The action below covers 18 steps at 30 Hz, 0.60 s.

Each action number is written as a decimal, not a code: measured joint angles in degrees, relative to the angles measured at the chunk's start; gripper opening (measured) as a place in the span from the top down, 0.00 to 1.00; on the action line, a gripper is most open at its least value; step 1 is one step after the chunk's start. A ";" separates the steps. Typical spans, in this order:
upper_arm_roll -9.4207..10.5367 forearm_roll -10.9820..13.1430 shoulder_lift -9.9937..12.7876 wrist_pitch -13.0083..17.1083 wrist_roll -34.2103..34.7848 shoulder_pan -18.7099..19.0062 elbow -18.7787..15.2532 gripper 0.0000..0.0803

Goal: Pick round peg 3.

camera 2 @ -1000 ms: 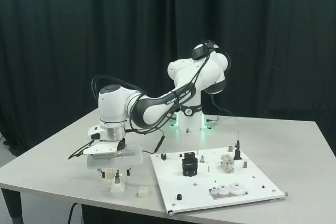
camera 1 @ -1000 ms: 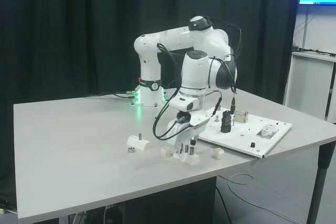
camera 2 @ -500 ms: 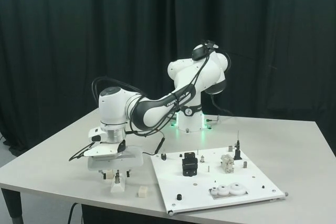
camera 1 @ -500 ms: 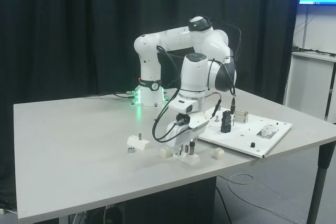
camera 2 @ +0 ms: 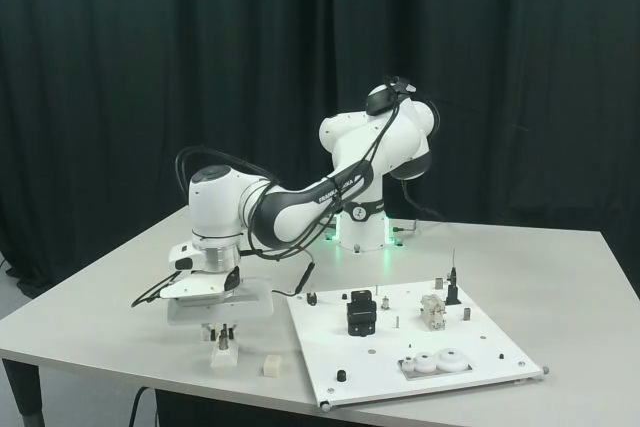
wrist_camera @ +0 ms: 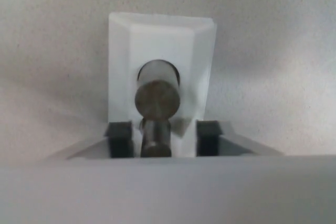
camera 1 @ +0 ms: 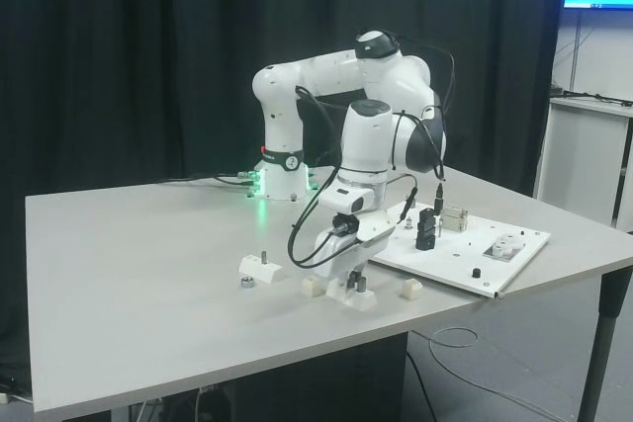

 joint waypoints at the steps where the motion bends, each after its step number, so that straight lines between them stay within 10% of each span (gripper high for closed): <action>1: 0.00 0.01 0.00 0.00 0.00 0.01 0.01 0.58; 3: 0.00 0.03 -0.01 0.00 0.00 0.04 0.01 0.58; 4: 0.00 0.05 -0.01 0.01 0.00 0.05 0.02 0.81; 18: 0.00 0.10 -0.03 0.02 0.00 0.09 0.03 0.87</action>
